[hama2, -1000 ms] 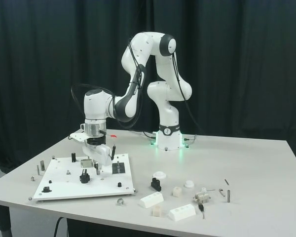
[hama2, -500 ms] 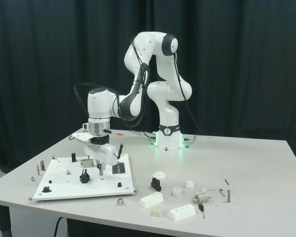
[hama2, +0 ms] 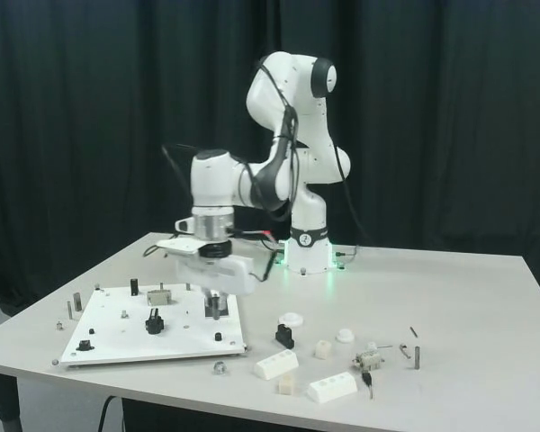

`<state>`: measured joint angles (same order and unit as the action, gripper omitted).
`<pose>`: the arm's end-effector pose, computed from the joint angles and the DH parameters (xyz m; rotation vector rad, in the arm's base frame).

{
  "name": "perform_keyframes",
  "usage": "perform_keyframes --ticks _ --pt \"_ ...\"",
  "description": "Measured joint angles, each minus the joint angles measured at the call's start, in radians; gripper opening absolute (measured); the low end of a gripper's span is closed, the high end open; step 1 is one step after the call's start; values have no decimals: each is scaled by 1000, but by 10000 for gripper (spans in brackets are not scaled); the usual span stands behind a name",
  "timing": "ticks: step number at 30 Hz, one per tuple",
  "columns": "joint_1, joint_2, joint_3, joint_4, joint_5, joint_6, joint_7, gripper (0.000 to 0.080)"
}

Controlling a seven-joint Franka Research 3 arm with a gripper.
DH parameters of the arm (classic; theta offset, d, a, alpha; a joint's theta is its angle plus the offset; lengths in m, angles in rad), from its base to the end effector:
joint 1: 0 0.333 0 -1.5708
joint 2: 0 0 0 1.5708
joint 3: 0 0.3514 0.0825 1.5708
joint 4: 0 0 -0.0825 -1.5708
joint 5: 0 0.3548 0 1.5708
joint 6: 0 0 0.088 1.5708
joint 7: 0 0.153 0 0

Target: Place round peg 4.

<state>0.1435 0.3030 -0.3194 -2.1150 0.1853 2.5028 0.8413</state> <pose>0.5742 -0.0937 0.2960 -2.5918 1.6649 -0.1409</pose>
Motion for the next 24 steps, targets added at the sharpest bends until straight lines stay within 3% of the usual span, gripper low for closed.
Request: perform_keyframes --ticks 10,24 --pt "95 -10 39 16 4 1 11 146" --pt "213 7 121 40 5 21 203 146"
